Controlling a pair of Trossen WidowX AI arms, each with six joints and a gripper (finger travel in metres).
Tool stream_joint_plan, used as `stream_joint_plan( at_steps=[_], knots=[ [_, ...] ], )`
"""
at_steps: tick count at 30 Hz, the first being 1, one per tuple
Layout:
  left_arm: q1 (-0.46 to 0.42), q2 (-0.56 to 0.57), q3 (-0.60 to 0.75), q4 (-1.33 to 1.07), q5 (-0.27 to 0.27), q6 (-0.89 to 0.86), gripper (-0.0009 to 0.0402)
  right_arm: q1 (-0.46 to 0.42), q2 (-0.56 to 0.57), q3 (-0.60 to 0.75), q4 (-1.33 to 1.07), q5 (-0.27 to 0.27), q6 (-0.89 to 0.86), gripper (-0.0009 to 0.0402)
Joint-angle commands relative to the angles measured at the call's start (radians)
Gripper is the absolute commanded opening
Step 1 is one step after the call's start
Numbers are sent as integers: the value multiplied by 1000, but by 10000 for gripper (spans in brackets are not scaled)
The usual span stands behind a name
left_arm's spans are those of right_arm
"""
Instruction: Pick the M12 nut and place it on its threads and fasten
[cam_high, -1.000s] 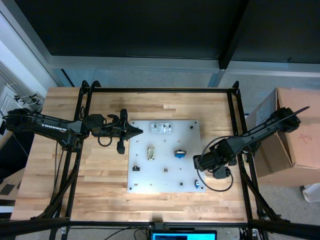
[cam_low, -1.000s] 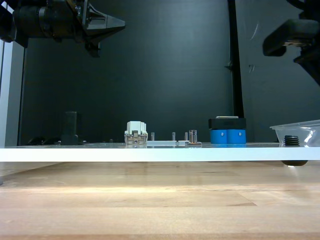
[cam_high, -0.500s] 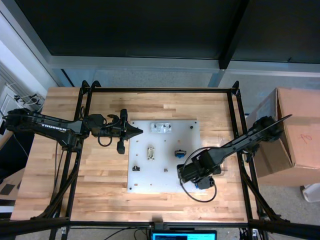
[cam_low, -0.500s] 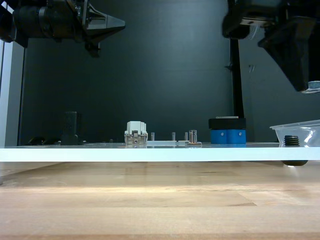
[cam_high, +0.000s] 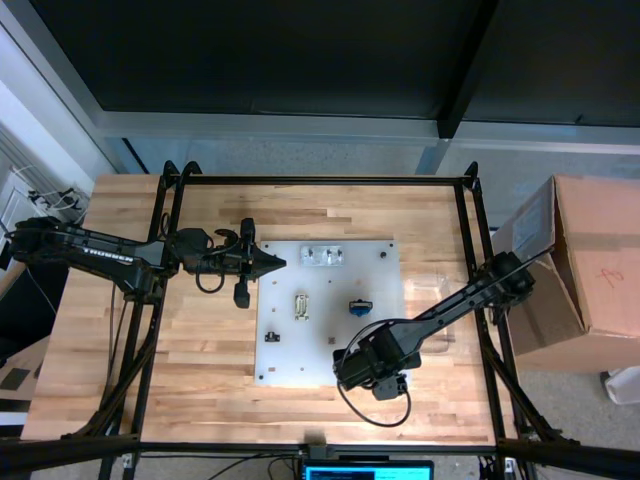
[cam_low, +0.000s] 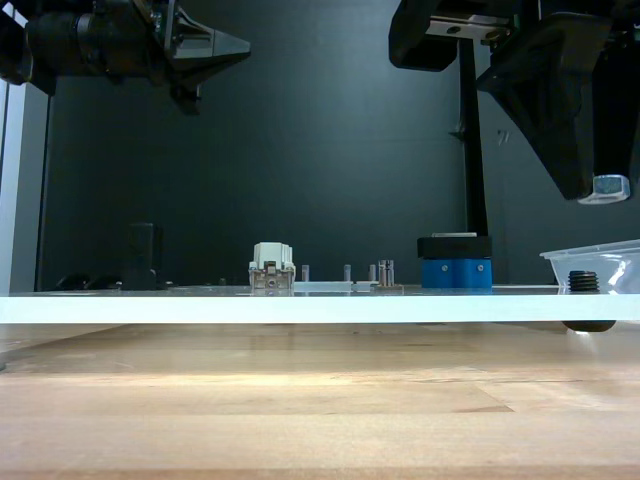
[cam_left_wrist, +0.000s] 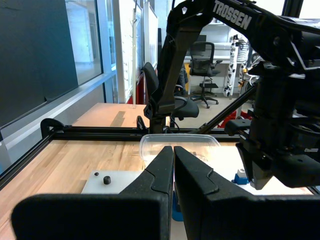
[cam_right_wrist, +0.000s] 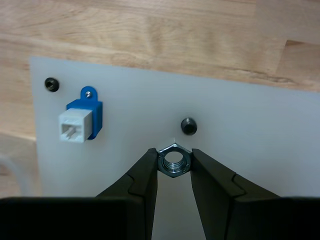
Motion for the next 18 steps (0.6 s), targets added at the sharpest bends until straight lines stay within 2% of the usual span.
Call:
stream_joint_plan(
  at_steps=[1, 18],
  knots=[
    [0, 0, 0, 0, 0, 0, 0, 0, 18, 5, 11, -1, 1, 20],
    [0, 0, 0, 0, 0, 0, 0, -12, 63, 2, 59, -2, 5, 20]
  ],
)
